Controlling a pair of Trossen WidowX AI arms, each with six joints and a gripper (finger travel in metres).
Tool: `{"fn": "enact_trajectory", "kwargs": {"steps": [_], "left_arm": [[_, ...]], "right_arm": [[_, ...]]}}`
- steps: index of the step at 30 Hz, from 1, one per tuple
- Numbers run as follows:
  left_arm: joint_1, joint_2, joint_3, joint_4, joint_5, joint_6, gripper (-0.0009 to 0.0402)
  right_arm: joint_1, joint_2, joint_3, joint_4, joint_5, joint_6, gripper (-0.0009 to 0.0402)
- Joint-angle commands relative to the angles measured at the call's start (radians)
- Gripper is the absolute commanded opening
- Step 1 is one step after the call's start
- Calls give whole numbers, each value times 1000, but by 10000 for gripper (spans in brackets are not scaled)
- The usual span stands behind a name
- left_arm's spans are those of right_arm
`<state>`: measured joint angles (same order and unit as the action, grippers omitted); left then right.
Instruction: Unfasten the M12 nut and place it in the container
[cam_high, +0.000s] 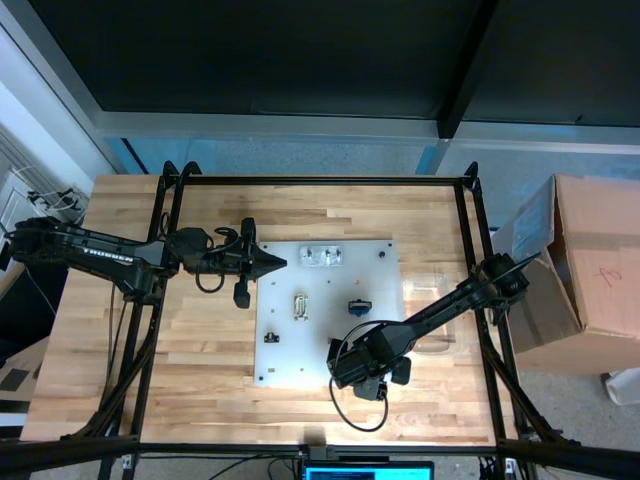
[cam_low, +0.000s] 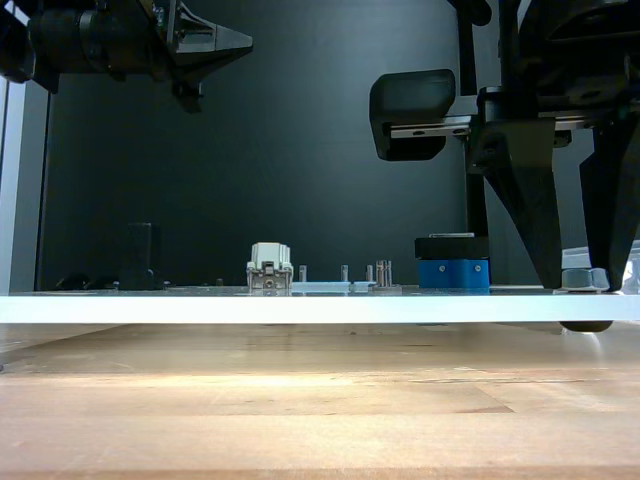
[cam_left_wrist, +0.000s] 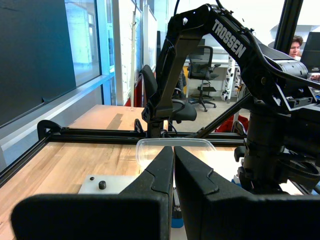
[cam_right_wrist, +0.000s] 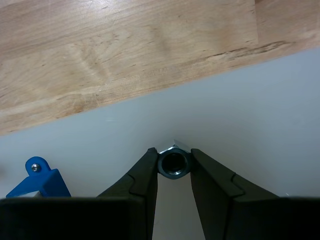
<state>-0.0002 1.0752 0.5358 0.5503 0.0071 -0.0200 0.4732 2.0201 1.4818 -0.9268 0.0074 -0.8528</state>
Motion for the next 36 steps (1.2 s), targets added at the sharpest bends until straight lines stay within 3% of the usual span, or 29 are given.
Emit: {"fn": "enact_trajectory", "kwargs": {"steps": [1,8,13,21,27,29,31,36], "left_arm": [[0,0,0,0,0,0,0],[0,0,0,0,0,0,0],[0,0,0,0,0,0,0],[0,0,0,1,0,0,0],[0,0,0,1,0,0,0],[0,0,0,0,0,0,0],[0,0,0,0,0,0,0],[0,0,0,0,0,0,0]], "right_arm": [[1,0,0,-7,0,3,116],[1,-8,0,-8,0,7,199],[1,-34,17,-64,1,91,206],[0,-96,55,-130,-2,639,140],[0,-103,61,-146,-22,1215,30],[2,-103,57,-145,-79,1271,-7],[9,-103,51,-141,-130,1310,10],[23,-89,32,-80,-140,1380,-2]]}}
